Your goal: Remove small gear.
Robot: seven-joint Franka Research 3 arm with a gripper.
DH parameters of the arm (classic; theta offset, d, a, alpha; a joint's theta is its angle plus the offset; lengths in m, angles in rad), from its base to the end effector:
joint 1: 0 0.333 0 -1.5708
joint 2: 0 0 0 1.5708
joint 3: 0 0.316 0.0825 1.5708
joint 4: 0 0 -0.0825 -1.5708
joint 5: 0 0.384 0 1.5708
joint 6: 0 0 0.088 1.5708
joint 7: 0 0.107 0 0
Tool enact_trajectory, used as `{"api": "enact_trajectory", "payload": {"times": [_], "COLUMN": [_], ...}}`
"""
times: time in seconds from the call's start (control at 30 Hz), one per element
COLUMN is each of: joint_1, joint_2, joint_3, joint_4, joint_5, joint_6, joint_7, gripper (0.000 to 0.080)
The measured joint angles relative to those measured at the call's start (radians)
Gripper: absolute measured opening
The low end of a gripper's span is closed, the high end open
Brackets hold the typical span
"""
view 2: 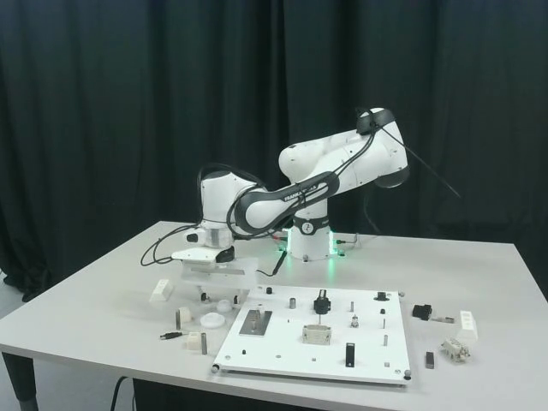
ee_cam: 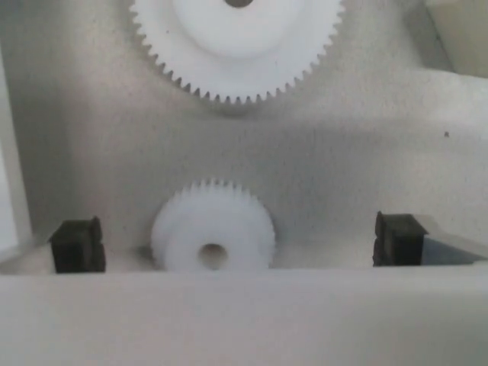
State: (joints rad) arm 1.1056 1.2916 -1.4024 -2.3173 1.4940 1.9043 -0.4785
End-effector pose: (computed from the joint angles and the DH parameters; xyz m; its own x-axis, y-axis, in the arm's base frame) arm 0.4655 -0.1519 0.1923 0.7639 -0.6446 0.0296 -0.6447 -0.7644 -0.0071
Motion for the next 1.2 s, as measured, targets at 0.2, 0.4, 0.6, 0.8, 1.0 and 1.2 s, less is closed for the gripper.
{"api": "enact_trajectory", "payload": {"times": [0.2,0.4,0.6,0.8,1.0,1.2], "joint_1": [-0.002,-0.003,-0.005,-0.007,-0.008,-0.008], "joint_2": [0.0,0.0,0.0,0.0,0.0,-0.001], "joint_3": [-0.005,-0.007,-0.008,-0.013,-0.022,-0.035], "joint_4": [0.004,0.005,0.007,0.012,0.019,0.03], "joint_5": [0.0,0.0,0.0,0.0,0.0,0.0], "joint_6": [0.001,0.009,0.012,0.012,0.012,0.006], "joint_7": [0.0,0.0,0.0,0.0,0.0,0.0], "gripper": [0.0796,0.0799,0.08,0.08,0.08,0.08]}}
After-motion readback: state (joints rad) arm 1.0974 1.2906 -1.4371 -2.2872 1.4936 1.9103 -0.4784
